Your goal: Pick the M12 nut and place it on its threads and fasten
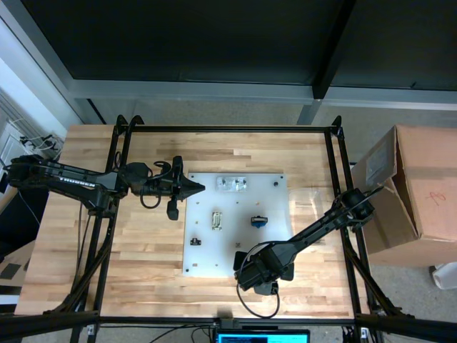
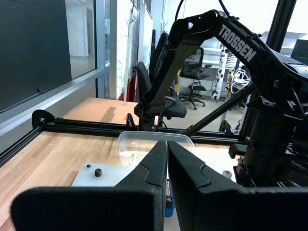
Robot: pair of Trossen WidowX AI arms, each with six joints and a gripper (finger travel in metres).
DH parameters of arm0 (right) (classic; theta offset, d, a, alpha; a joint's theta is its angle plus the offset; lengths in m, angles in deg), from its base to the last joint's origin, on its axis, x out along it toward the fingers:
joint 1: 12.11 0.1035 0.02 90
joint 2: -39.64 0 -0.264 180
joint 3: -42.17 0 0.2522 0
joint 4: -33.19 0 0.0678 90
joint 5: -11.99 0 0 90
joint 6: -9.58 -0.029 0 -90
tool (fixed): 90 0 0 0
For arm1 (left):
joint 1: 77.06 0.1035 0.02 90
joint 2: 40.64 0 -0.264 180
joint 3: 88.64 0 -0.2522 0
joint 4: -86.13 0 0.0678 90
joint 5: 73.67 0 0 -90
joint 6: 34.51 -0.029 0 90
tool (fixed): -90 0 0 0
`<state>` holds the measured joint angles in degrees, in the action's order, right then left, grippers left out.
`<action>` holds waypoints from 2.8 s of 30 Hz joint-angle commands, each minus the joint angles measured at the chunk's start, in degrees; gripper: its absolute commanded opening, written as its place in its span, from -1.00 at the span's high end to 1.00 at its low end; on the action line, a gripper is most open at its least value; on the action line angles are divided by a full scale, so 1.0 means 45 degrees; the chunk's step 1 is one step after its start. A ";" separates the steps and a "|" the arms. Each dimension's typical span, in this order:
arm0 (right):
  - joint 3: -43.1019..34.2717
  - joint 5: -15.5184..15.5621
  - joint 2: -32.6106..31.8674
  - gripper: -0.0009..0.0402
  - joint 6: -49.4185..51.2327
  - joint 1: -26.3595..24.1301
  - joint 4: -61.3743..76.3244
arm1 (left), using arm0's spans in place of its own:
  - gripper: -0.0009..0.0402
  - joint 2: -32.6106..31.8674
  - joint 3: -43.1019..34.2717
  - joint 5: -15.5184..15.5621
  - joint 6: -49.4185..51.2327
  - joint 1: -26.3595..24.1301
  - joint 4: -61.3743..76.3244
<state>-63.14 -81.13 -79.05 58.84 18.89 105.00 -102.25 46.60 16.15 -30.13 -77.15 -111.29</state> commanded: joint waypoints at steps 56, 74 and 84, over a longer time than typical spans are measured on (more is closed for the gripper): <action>-0.0092 -0.0073 0.0087 0.92 -1.7136 -0.0092 -0.0034 | 0.96 0.0000 0.0000 0.0000 0.0000 0.0005 0.0000; 0.2176 -0.0986 0.3002 0.92 -1.3726 -0.0073 -0.2710 | 0.96 0.0000 0.0000 0.0000 -0.0005 0.0005 0.0000; 0.3473 -0.0976 0.3643 0.93 -1.3804 -0.0024 -0.3351 | 0.96 0.0000 0.0000 0.0000 0.0000 0.0000 0.0000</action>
<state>-47.64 -85.52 -62.70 -3.19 18.76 89.81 -102.25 46.62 16.17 -30.13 -77.15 -111.29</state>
